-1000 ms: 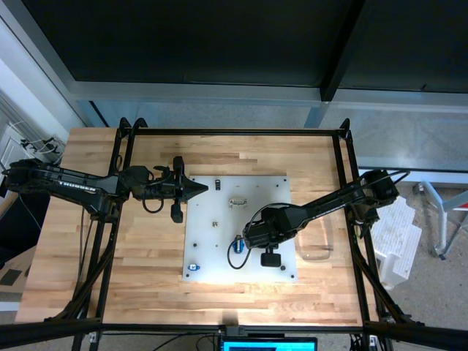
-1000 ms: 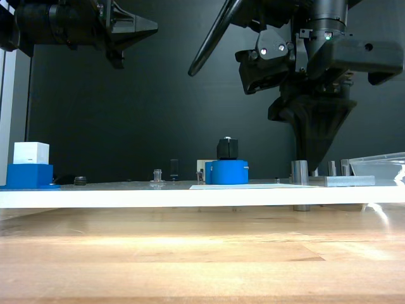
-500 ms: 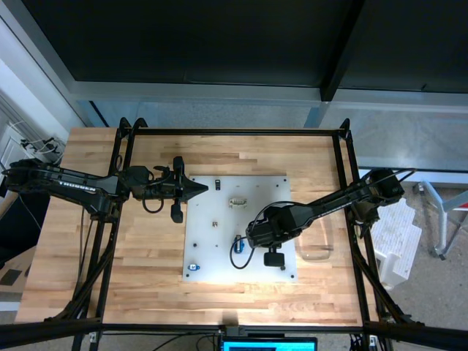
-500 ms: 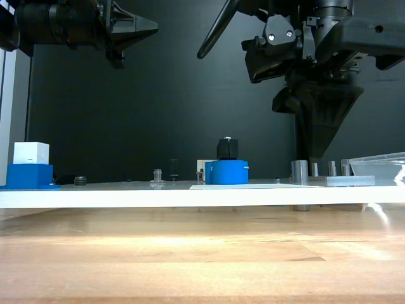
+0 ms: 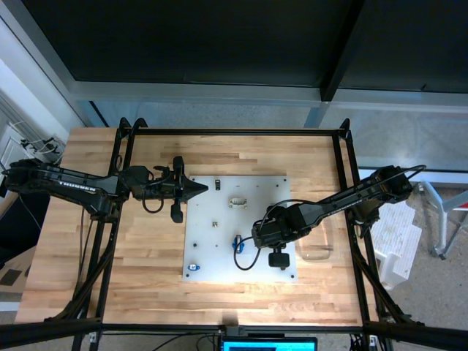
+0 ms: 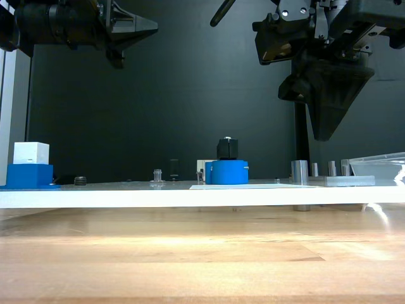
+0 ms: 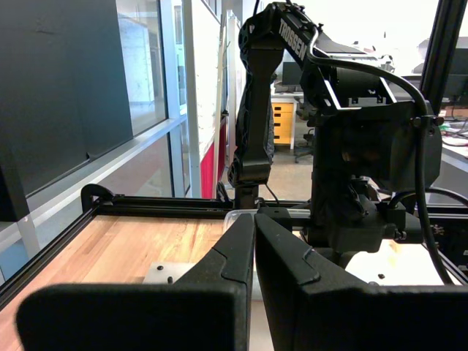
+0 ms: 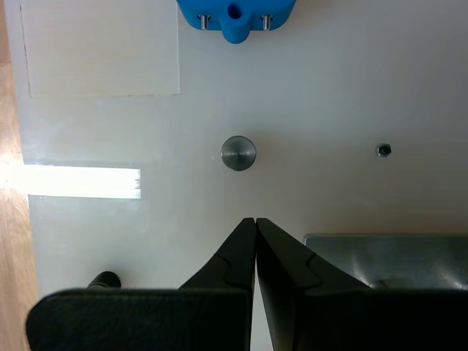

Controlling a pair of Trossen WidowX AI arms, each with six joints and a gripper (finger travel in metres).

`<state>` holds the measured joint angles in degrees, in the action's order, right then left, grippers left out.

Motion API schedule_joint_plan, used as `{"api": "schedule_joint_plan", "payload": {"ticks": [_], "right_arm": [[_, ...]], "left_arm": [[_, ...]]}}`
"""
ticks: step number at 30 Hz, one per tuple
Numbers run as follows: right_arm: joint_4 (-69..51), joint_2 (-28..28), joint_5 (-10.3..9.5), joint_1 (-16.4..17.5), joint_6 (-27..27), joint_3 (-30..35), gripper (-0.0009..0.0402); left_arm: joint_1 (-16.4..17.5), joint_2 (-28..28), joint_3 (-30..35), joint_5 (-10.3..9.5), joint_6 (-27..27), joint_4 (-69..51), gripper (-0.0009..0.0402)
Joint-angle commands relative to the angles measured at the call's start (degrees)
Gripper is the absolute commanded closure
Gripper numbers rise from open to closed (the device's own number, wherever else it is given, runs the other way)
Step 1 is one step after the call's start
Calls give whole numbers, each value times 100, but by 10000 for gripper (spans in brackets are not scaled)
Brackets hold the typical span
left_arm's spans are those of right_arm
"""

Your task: Remove the 16mm cylinder and place in the container

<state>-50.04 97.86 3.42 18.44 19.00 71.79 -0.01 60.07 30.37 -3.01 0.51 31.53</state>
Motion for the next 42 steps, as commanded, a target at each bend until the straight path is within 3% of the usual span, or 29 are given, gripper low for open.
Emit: {"api": "schedule_joint_plan", "payload": {"ticks": [1,6,9,15,19,25,42], "right_arm": [[42,2,7,11,7,2,393],[66,31,68,15,184,105,368],[61,129,306,13,310,219,319],[63,448,304,20,304,413,216],[81,623,302,31,306,444,178],[240,835,275,59,306,442,177],[560,855,256,70,302,256,239]], "left_arm": [[2,0,0,0,0,0,393],[0,0,0,0,0,0,393],[0,0,0,0,0,2,393],[2,0,0,0,0,2,393],[0,0,0,0,0,0,393],[2,0,0,0,0,2,393],[2,0,0,0,0,2,393]]}}
